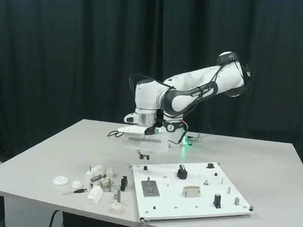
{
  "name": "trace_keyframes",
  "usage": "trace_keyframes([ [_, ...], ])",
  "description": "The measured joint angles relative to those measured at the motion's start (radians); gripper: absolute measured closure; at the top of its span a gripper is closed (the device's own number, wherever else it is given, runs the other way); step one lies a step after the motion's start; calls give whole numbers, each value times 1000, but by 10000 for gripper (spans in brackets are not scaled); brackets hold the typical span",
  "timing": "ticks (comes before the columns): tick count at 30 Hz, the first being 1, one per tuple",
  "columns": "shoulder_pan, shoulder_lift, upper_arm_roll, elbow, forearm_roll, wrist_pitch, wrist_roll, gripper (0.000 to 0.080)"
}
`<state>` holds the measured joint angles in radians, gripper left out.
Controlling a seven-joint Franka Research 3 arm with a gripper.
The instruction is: Place bolt 4.
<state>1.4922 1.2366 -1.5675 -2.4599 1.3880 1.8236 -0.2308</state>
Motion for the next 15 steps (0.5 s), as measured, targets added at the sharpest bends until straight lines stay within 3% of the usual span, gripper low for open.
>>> trace_keyframes([
  [15,-66,1,1,38,0,120,6,574],
])
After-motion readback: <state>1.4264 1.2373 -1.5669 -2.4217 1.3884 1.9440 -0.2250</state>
